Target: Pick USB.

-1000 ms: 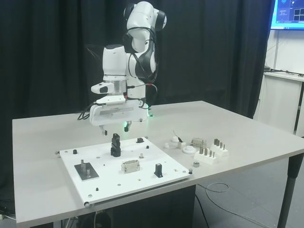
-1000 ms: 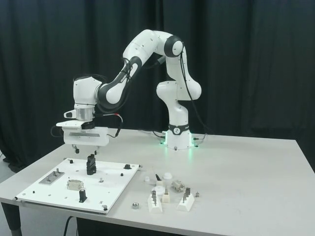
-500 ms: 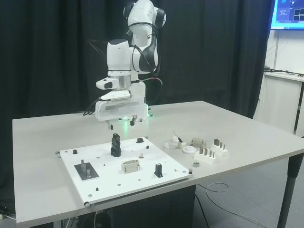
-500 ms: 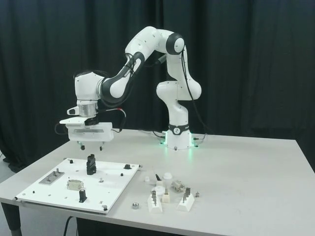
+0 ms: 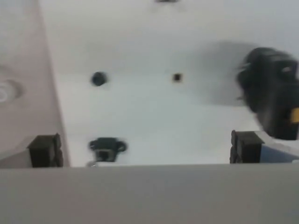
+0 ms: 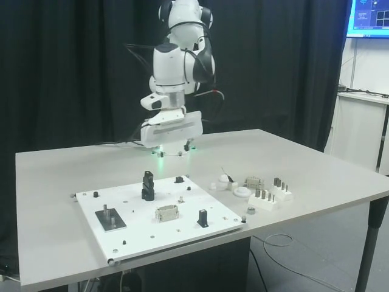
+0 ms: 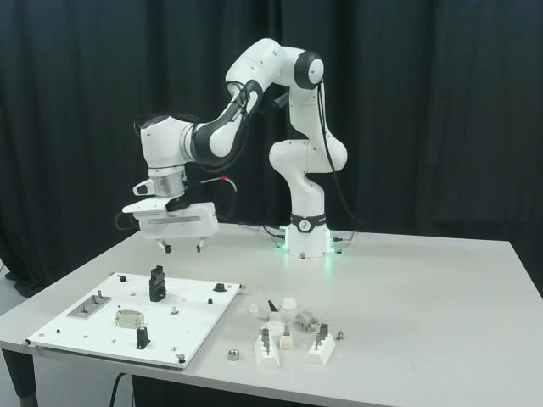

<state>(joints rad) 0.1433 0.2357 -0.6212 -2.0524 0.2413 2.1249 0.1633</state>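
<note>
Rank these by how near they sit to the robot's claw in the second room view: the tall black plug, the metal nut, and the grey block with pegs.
Gripper hangs above the board's far edge.
1. Tall black plug, just below it.
2. Grey block with pegs, board's left side.
3. Metal nut, table's front edge.

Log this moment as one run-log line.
task: Pick USB | gripper: raised above white board, jaws open, empty | black upright part: standing on board, ungrasped | phase: no grasp yet
</note>
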